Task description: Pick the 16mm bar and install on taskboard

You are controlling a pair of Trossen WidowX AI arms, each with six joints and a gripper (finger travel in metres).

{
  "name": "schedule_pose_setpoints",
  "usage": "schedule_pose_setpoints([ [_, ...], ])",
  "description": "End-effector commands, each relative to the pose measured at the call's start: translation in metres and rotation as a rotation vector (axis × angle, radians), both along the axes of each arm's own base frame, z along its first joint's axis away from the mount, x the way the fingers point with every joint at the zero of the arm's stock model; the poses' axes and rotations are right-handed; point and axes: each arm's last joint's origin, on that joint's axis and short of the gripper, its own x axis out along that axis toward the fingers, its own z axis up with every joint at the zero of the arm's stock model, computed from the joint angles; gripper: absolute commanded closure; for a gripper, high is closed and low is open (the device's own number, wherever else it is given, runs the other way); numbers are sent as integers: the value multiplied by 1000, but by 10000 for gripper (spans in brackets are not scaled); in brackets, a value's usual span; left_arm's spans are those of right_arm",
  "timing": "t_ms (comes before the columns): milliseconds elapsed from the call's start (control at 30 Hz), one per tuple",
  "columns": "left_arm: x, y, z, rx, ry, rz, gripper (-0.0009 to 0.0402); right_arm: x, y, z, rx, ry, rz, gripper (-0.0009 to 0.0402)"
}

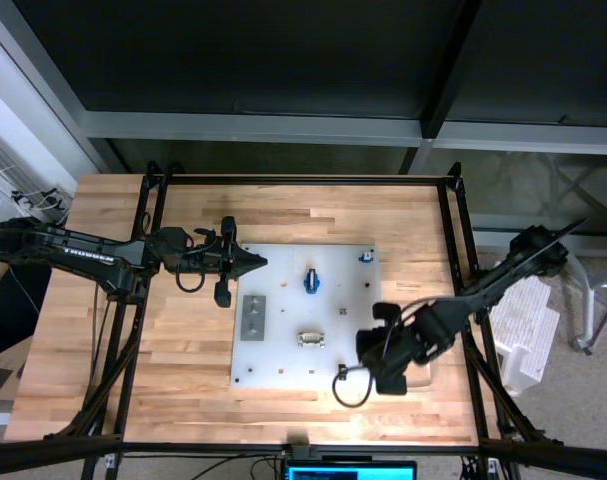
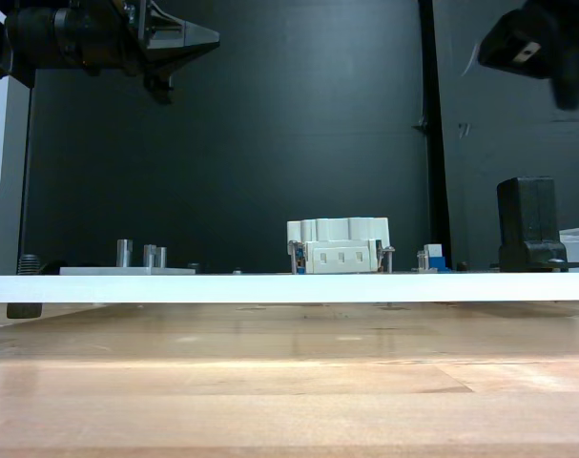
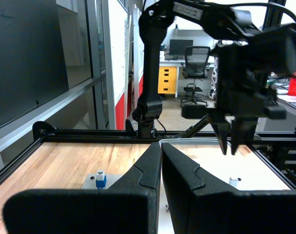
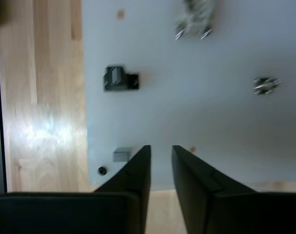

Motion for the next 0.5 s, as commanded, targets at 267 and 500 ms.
schedule_pose_setpoints([
  [267,0,0,0,0,0,0,393,-17,-67,21,-66,-224,-31,394],
  [500,0,0,0,0,0,0,393,-21,-102,33,-97,-411,-8,393],
])
